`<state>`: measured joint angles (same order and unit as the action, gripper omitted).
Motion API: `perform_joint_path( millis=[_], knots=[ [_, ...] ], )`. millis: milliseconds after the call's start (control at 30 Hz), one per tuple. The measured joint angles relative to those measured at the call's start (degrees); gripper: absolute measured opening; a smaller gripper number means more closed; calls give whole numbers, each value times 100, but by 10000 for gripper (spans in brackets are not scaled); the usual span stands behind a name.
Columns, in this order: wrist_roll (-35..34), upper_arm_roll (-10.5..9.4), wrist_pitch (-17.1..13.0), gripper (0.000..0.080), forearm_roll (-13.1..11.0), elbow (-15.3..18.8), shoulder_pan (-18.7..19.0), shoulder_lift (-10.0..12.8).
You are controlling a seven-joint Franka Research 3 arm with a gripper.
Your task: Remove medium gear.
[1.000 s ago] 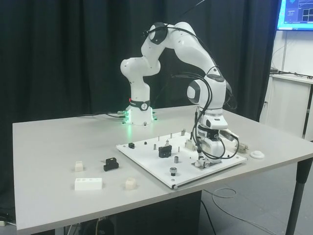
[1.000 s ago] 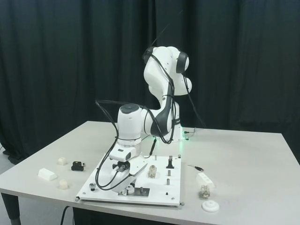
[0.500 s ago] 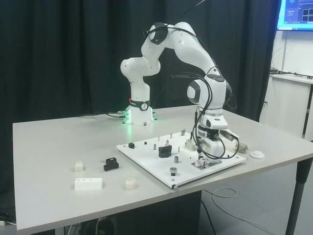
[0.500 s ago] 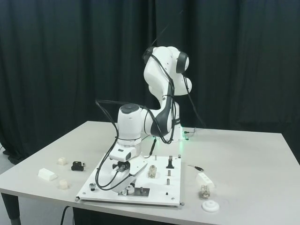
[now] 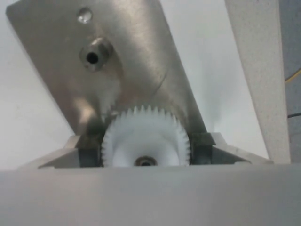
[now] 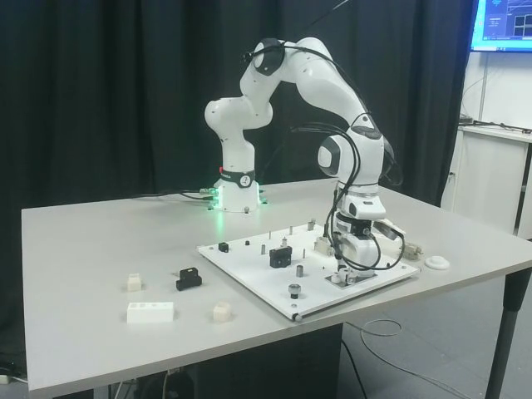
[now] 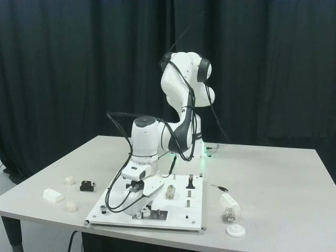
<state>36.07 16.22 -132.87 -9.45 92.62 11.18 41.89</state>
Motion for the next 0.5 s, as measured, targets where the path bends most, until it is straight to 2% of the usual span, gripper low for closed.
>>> perform_joint_path(
  millis=[167,367,500],
  knots=[
    [-474,-6,1,396,-2,1,-5,-3],
    [-450,-8,19,396,3,1,-5,-8],
    [-169,-11,28,396,23,0,-5,-12]
  ],
)
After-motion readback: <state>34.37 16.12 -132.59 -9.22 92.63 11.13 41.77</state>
